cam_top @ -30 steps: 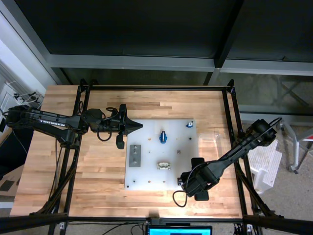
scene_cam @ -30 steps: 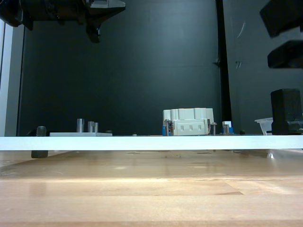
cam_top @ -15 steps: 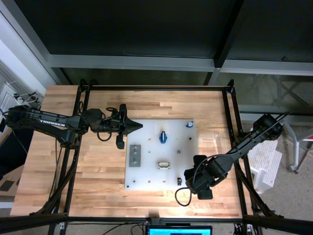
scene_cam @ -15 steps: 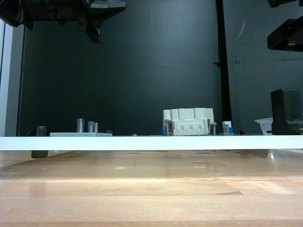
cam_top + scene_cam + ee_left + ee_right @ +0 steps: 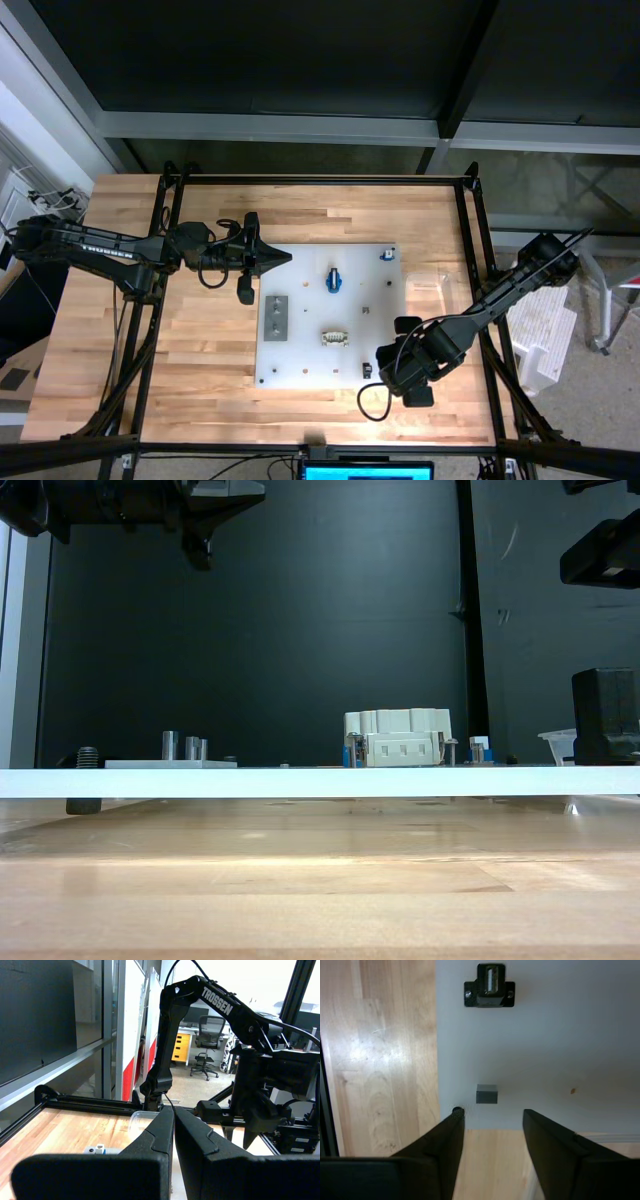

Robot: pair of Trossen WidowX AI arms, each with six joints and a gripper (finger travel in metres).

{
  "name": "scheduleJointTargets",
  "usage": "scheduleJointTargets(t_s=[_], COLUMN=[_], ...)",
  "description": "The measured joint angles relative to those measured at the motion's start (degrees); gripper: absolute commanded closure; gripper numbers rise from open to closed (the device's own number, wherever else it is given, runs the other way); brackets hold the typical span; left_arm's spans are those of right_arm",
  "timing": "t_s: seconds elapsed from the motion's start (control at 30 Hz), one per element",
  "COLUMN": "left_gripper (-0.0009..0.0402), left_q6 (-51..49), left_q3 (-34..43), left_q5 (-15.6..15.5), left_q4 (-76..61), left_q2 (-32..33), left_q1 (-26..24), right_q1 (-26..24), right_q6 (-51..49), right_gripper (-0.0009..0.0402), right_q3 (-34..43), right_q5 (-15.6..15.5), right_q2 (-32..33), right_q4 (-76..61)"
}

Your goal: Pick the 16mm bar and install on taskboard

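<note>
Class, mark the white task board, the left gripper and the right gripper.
white task board (image 5: 305, 265): high view, bare white surface.
left gripper (image 5: 173, 1110): left wrist view, midway between shut fingertips, aloft.
right gripper (image 5: 492, 1112): right wrist view, midway between open fingertips, over the board's edge.

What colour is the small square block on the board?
The block is grey; right wrist view shows it best.

high view looks down, low view level (both share the taskboard (image 5: 305, 290)).

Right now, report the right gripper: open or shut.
Open: right gripper, jaws apart, empty, over the board; the bar sits on it, untouched. Left gripper shut, by the board's far-left corner.
</note>
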Motion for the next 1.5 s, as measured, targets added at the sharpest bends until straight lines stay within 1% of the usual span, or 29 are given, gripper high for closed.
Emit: scheduleJointTargets(t_s=[0.27, 0.37, 0.47, 0.53, 0.73, 0.83, 1.03, 1.17, 1.23, 1.37, 1.43, 1.5], left_gripper=[0.0393, 0.0393, 0.0393, 0.0393, 0.0393, 0.0393, 0.0393, 0.0393, 0.0393, 0.0393, 0.0393, 0.0393], left_q6=[-0.02, 0.00, 0.00, -0.02, -0.02, -0.02, 0.00, 0.00, 0.00, -0.02, 0.00, 0.00], left_q3=[0.00, 0.00, 0.00, 0.00, 0.00, 0.00, 0.00, 0.00, 0.00, 0.00, 0.00, 0.00], left_q5=[-0.02, 0.00, -0.02, 0.00, -0.02, 0.00, 0.00, -0.02, -0.02, 0.00, 0.00, -0.02], left_q4=[-0.02, -0.02, -0.02, -0.02, -0.02, -0.02, 0.00, 0.00, -0.02, -0.02, -0.02, 0.00], left_q2=[0.00, 0.00, 0.00, 0.00, 0.00, 0.00, 0.00, 0.00, 0.00, 0.02, 0.00, 0.00], left_q1=[0.00, 0.00, 0.00, 0.02, 0.00, 0.00, 0.00, 0.00, 0.00, 0.02, 0.00, 0.00], right_q1=[-2.05, -3.10, -4.46, -5.95, -12.20, -15.61, -22.69, -27.82, -30.01, -33.75, -35.04, -35.71], right_q6=[-2.32, -4.37, -5.99, -7.37, -13.42, -16.63, -23.39, -28.22, -30.45, -32.54, -33.29, -33.62], right_gripper=[0.0397, 0.0387, 0.0396, 0.0392, 0.0394, 0.0393, 0.0393, 0.0393, 0.0393, 0.0393, 0.0393, 0.0393], right_q3=[0.00, 0.00, -0.37, -0.98, -4.90, -7.06, -12.52, -15.04, -15.93, -18.16, -19.30, -20.90], right_q5=[0.42, 0.52, 0.46, 0.37, 0.94, 3.32, 3.30, 1.57, 1.29, -3.02, -4.02, -4.31], right_q2=[-2.47, -3.26, -4.31, -5.27, -9.57, -12.13, -19.21, -23.54, -25.38, -28.55, -29.79, -31.47], right_q4=[0.17, 0.15, 0.24, 0.28, 5.31, 9.14, 20.70, 26.58, 29.75, 38.40, 42.75, 47.67])
